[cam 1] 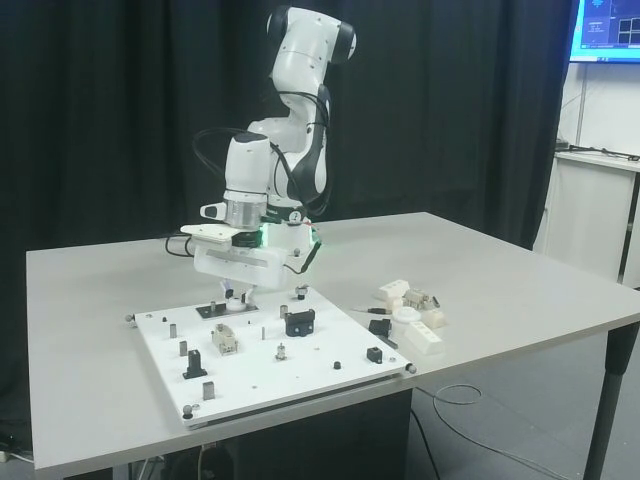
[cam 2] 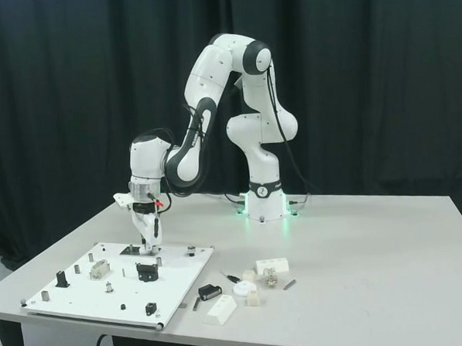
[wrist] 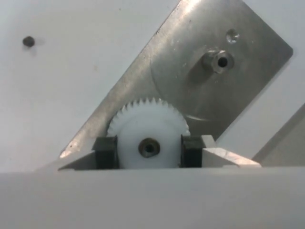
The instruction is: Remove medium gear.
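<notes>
The gripper [wrist: 149, 151] is clenching the white gear [wrist: 147, 131] between its 2 black pads [wrist: 105, 151], low in the centre of the wrist view. The gear is sitting over the grey metal plate [wrist: 190, 81], whose bare peg [wrist: 217, 61] is showing at the upper right. In the first room view the arm [cam 1: 290, 110] is reaching down onto the white board [cam 1: 270, 360], left of centre. The gear is probably light, stiff plastic with a slippery toothed rim, so opposite edges look like the safest hold.
</notes>
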Available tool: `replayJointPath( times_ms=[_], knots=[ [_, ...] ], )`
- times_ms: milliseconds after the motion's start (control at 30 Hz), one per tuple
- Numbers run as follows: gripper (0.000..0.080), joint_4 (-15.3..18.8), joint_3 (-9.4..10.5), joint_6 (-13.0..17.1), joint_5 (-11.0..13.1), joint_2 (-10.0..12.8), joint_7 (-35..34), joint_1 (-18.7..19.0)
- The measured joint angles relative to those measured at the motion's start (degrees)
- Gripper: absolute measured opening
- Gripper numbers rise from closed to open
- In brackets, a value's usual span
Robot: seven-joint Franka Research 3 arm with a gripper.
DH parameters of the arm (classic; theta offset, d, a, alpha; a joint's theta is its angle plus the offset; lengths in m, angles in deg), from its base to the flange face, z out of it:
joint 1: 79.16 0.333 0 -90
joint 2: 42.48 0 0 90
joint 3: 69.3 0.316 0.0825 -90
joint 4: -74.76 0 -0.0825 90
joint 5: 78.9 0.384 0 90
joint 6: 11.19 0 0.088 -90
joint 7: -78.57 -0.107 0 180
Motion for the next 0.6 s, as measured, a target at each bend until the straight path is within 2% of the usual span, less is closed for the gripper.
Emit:
replayJointPath(
  times_ms=[600],
  knots=[
    [0.028, 0.2, -0.4, -0.8, 0.0, -1.2, 1.8, -0.1]
  ],
)
